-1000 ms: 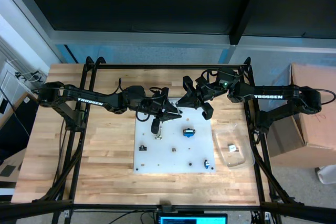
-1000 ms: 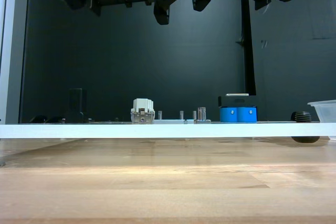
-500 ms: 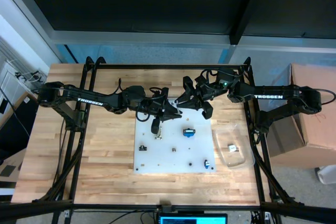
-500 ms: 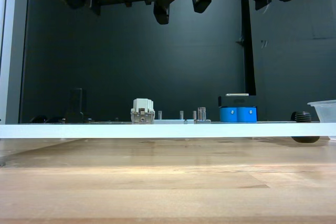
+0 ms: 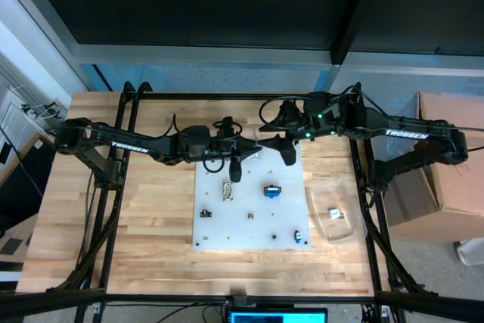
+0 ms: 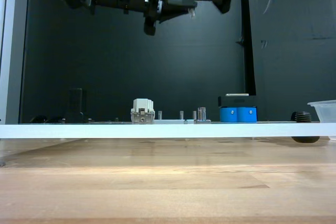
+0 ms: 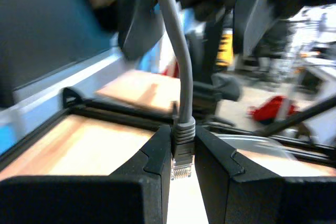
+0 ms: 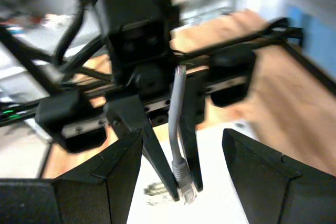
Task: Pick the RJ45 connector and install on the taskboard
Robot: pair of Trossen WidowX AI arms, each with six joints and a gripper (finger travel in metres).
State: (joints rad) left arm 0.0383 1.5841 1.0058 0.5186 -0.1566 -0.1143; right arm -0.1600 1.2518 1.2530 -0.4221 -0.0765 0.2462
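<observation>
The connector is clamped between the fingers of the left gripper and held in the air high above the board. The fingers hide its sides. Its grey cable is cut off by the frame. The right gripper faces it, jaws wide apart, empty. Left arm and right arm read "TROSSEN".

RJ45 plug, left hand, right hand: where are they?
Clear RJ45 connector on grey cable [image 7: 181, 170], left wrist view, clear tip.
Left hand [image 7: 183, 132], left wrist view, between fingertips clamping the connector.
Right hand [image 8: 182, 135], right wrist view, between open fingertips.
</observation>
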